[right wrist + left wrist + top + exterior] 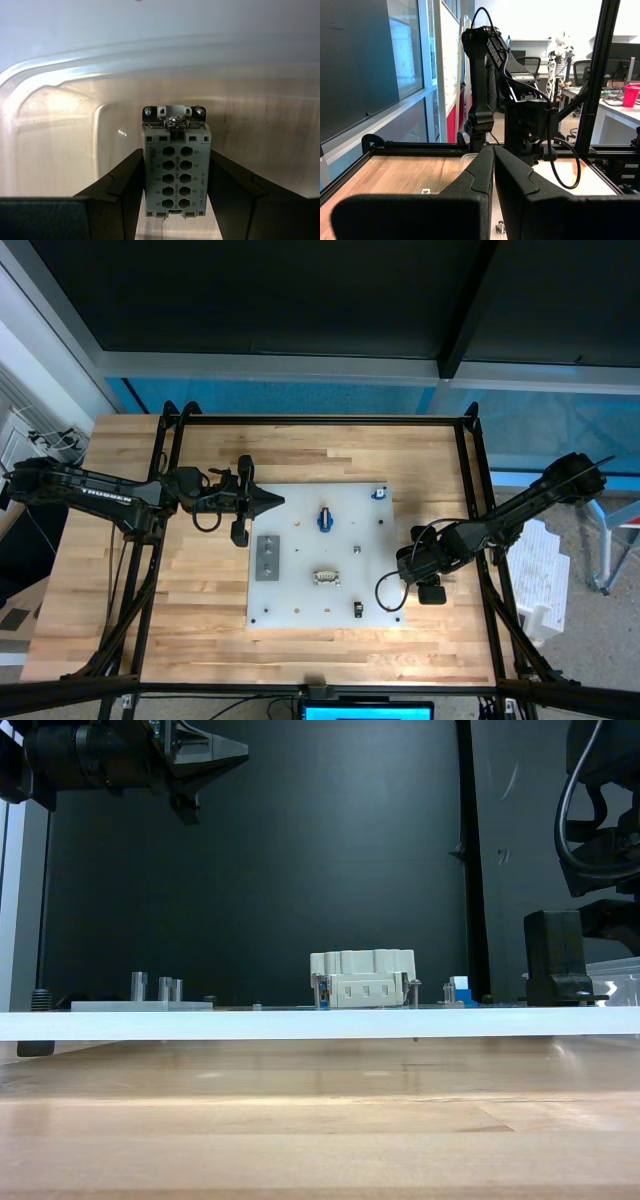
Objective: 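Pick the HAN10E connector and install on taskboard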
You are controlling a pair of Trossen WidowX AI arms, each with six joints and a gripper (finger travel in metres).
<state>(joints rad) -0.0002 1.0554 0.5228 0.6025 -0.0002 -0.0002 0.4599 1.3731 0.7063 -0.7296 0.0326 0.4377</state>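
The HAN10E connector, a beige-grey block with ten numbered holes and a metal clamp on its end, sits between the fingers of my right gripper, which is shut on it. Both black fingers press its sides inside a clear tray. In the high view my right gripper is just off the right edge of the white taskboard. My left gripper is shut and empty, high over the board's far-left corner.
On the taskboard stand a grey metal block, a blue part, a beige housing and small black fittings. A black frame rail runs close behind the right arm. In the low view the beige housing stands mid-board.
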